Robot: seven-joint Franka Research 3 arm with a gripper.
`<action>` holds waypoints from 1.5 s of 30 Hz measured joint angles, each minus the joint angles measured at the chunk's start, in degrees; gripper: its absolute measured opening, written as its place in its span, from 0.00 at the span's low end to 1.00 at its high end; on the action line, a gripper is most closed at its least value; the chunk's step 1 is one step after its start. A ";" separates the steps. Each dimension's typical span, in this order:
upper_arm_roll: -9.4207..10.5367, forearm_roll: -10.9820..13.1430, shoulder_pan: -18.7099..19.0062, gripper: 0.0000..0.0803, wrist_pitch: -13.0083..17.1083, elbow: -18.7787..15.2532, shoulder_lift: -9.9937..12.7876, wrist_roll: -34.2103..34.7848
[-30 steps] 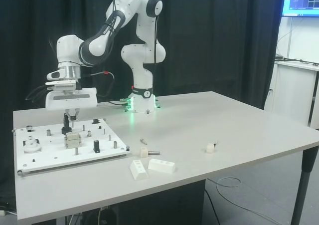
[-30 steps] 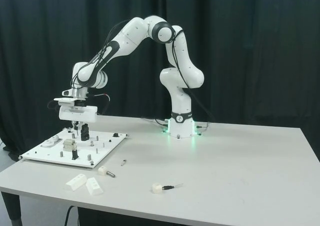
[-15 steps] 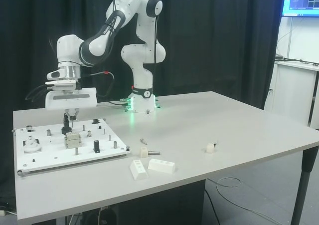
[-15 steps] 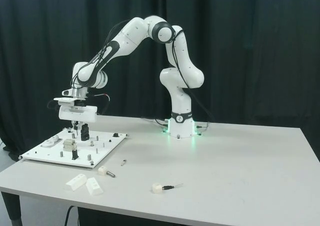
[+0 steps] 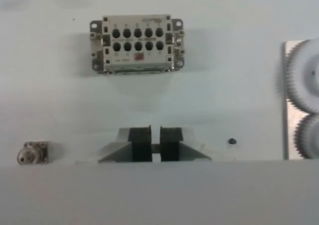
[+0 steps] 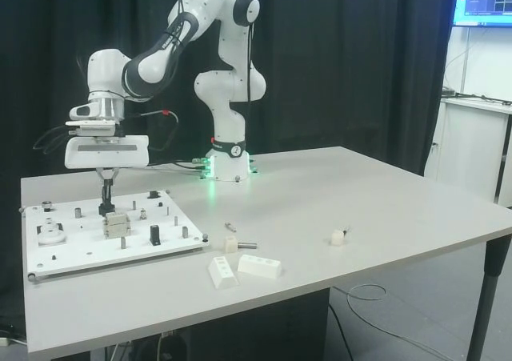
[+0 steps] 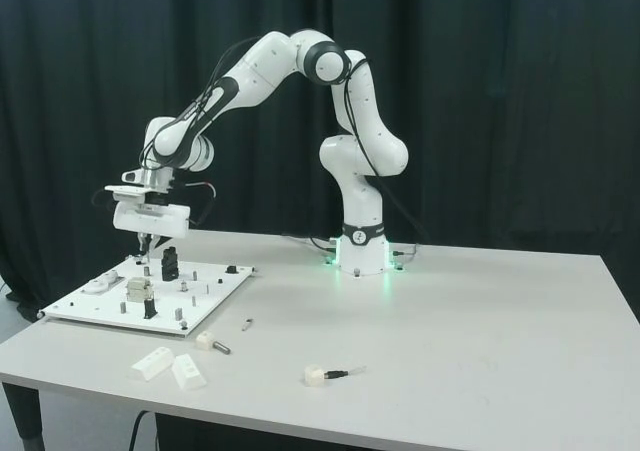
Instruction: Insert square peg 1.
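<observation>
The white arm (image 7: 250,76) reaches over the white board (image 6: 96,241) at one end of the grey surface (image 6: 336,201), its pincer (image 6: 106,182) hanging above the board's far side. In the wrist view the two black fingertips (image 5: 140,142) stand close together with a narrow gap between them and nothing in it, so the pincer (image 5: 155,144) is nearly pressed together and empty. Straight below it in the first room view a black peg (image 6: 104,209) stands upright on the board, just behind the grey connector block (image 6: 116,224); the tips look just clear of its top. The same connector (image 5: 136,44) shows its two rows of round holes in the wrist view, with toothed gears (image 5: 304,98) at the board's edge. Another black post (image 6: 154,234) stands nearer the front. Off the board lie two white blocks (image 6: 246,267) and small loose parts (image 6: 338,235).
</observation>
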 joint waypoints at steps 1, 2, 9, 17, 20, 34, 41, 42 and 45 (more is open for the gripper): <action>-0.03 -0.11 0.00 0.04 -0.01 0.00 -0.19 0.00; -0.03 -0.24 0.01 0.04 -0.05 0.00 -0.41 0.00; -0.03 -2.26 0.55 0.04 -1.30 0.01 -1.90 2.05; -0.03 -6.45 2.22 0.04 -1.66 0.47 -2.67 5.46; -0.03 -7.97 2.74 0.04 -1.66 0.85 -2.67 6.67; -0.54 -10.02 3.06 0.04 -1.66 2.51 -2.67 14.03; -1.13 -11.09 3.06 0.04 -1.80 3.12 -2.82 14.64; -1.15 -11.42 3.06 0.04 -1.96 3.22 -2.90 14.37; -1.19 -12.39 3.06 0.04 -3.19 3.76 -3.11 13.21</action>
